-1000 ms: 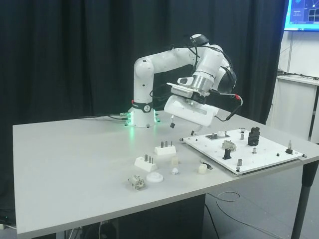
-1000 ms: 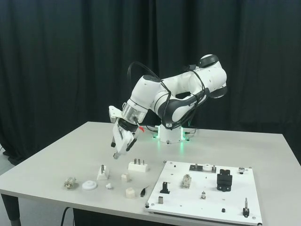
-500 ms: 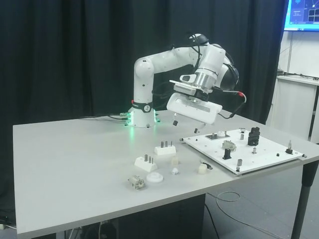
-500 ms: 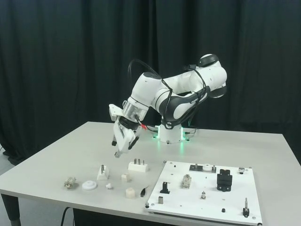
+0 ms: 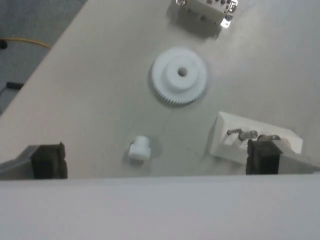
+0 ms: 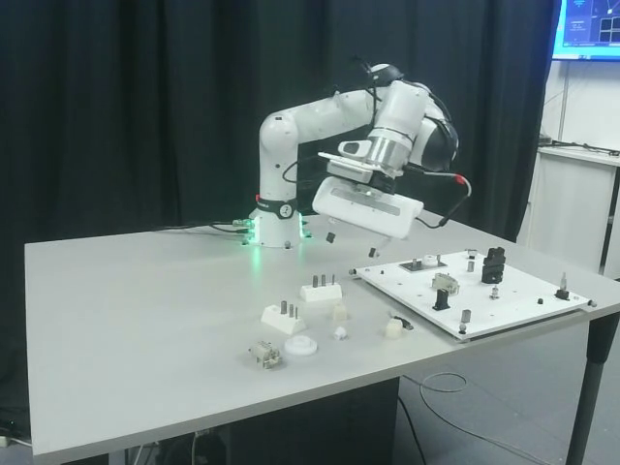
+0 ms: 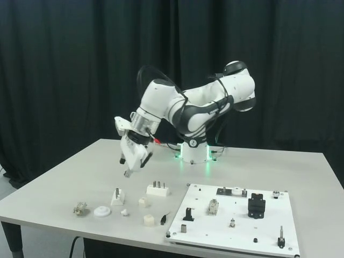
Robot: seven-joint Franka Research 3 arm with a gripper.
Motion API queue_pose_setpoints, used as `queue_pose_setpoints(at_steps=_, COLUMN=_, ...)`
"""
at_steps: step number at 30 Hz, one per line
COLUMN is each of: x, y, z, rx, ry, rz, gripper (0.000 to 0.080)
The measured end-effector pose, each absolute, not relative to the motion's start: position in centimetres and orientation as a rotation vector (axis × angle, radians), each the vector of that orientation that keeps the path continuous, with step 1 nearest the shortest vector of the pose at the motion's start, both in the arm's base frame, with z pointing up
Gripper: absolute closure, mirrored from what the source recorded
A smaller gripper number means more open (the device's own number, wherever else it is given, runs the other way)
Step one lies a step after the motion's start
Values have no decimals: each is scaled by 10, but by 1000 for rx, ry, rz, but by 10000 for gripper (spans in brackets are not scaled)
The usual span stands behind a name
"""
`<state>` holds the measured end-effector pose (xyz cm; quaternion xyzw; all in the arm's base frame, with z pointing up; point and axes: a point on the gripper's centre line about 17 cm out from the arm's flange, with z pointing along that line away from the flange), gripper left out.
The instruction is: Pick large gear.
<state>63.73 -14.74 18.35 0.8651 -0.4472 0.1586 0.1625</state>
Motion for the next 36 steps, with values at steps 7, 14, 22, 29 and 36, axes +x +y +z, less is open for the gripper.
queue_pose_setpoints(at_steps=7, x=636, y=-176, z=183, rx=2528, ry=-1279, rz=423, gripper=3)
queue_pose_setpoints(at_steps=14, x=634, y=-201, z=178, rx=2610, ry=-1267, rz=370, gripper=3)
queue_pose_setpoints(at_steps=22, x=631, y=-217, z=169, rx=2695, ry=-1237, rz=270, gripper=3)
queue_pose_setpoints(at_steps=29, x=623, y=-227, z=156, rx=2722, ry=-1190, rz=179, gripper=3)
queue_pose_setpoints(at_steps=36, x=616, y=-230, z=135, rx=2740, ry=-1160, rz=119, gripper=3)
